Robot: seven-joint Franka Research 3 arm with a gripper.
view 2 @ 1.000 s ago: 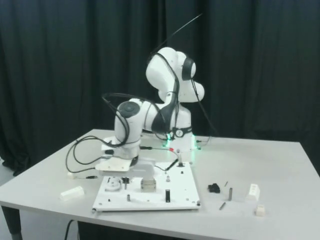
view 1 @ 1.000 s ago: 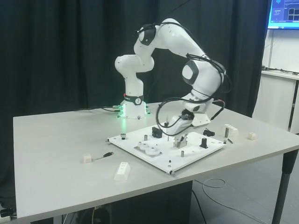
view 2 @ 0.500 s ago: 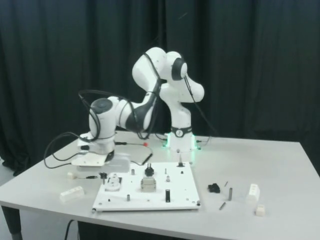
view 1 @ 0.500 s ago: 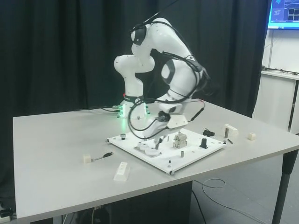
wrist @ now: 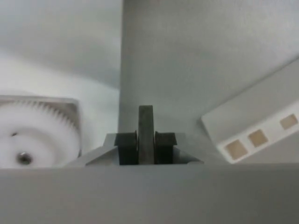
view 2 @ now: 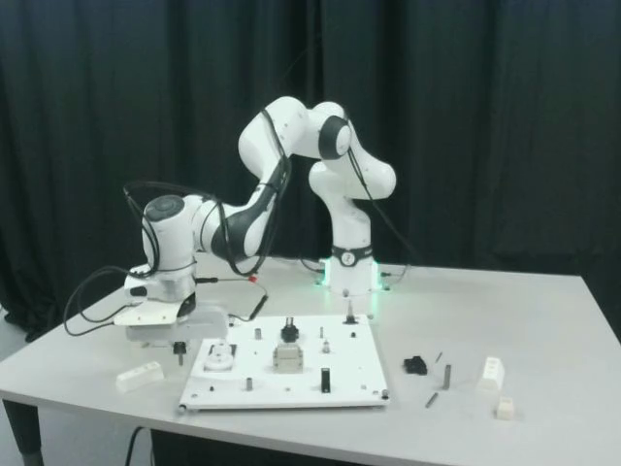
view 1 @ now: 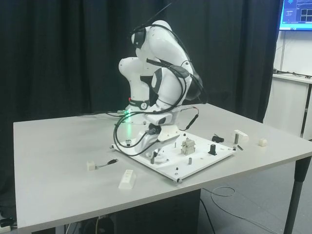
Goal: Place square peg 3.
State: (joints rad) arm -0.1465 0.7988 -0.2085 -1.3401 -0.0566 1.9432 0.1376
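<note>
Clamped between the gripper [wrist: 145,148] fingers, upright: a grey square peg [wrist: 145,133], held over the table [wrist: 187,60] just off the white board's [view 2: 291,383] edge. Nearby on the board, a white gear [wrist: 32,137]; beside the board, a white block [wrist: 261,126] with square holes.

The arm [view 2: 233,218] has swung away from the middle of the white board [view 1: 195,158] — a second ago the gripper [view 2: 179,351] hung over the small block there; now it hangs past the board's edge, the gear [wrist: 32,135] beside it and the white holed block [wrist: 261,128] near — carrying a grey peg [wrist: 145,133].
</note>
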